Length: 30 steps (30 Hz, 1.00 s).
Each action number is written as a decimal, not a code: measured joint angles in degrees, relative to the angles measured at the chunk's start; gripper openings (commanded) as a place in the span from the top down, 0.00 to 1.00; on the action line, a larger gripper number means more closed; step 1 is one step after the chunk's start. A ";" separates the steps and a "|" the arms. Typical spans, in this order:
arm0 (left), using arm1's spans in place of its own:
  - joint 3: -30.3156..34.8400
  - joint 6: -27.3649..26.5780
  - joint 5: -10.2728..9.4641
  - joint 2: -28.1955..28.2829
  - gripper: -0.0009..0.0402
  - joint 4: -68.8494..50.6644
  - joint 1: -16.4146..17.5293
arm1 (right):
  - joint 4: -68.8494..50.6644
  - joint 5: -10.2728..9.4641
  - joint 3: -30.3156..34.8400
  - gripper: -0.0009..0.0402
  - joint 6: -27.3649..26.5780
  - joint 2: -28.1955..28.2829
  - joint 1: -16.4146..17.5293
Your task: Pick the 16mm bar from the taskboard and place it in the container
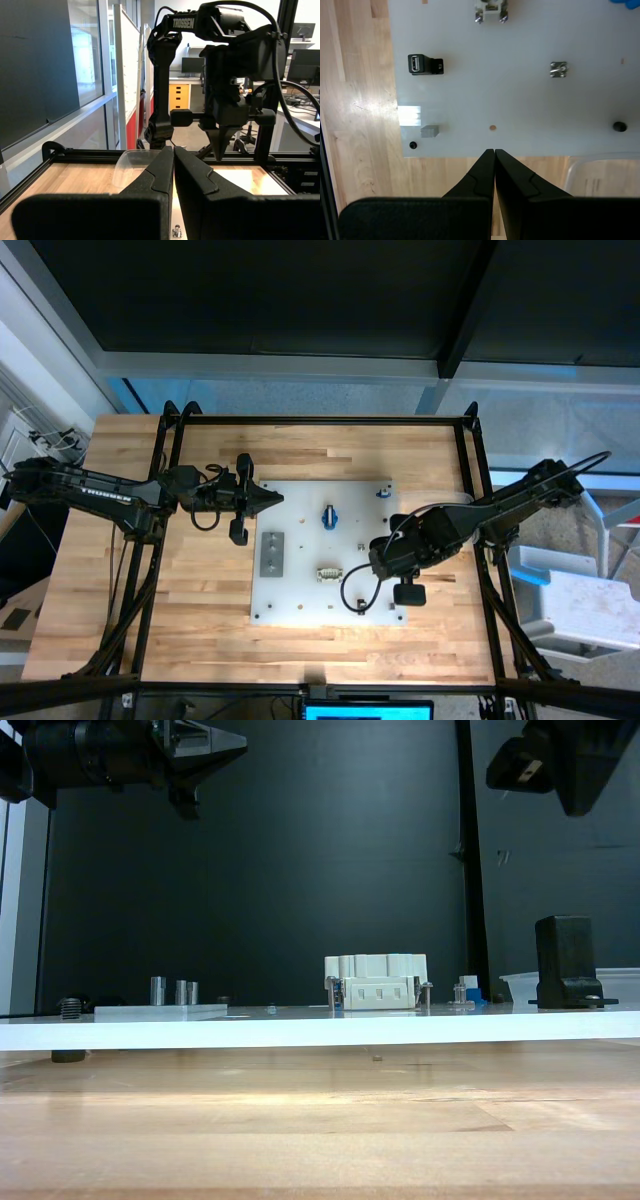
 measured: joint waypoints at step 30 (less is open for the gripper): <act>-0.02 0.00 -0.02 -0.02 0.98 0.00 0.00 | 3.72 0.04 -0.09 0.68 7.15 6.99 7.80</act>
